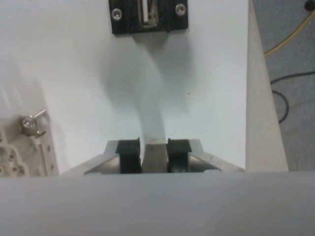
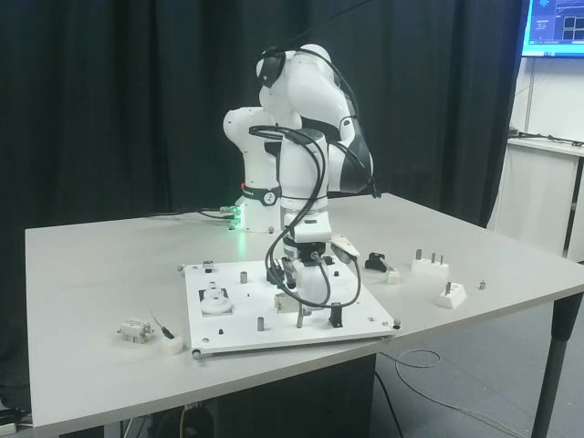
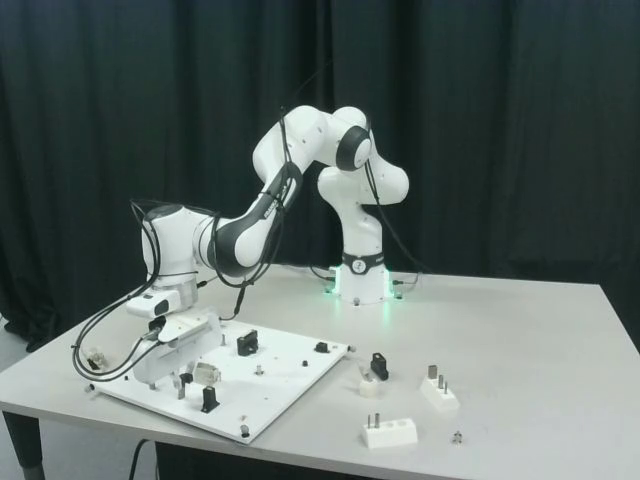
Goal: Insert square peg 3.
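My gripper is shut on a grey square peg, which sits upright between the black pads. In the first room view the gripper hangs low over the front middle of the white board, and the peg points straight down at it. I cannot tell whether the peg's lower end touches the board. The second room view shows the gripper over the near left part of the board; the peg is hidden there.
On the board, a black socket block lies ahead of the fingers, a black bracket stands beside the gripper, and a white round part sits left. A grey connector lies off the board. White peg holders stand to the right.
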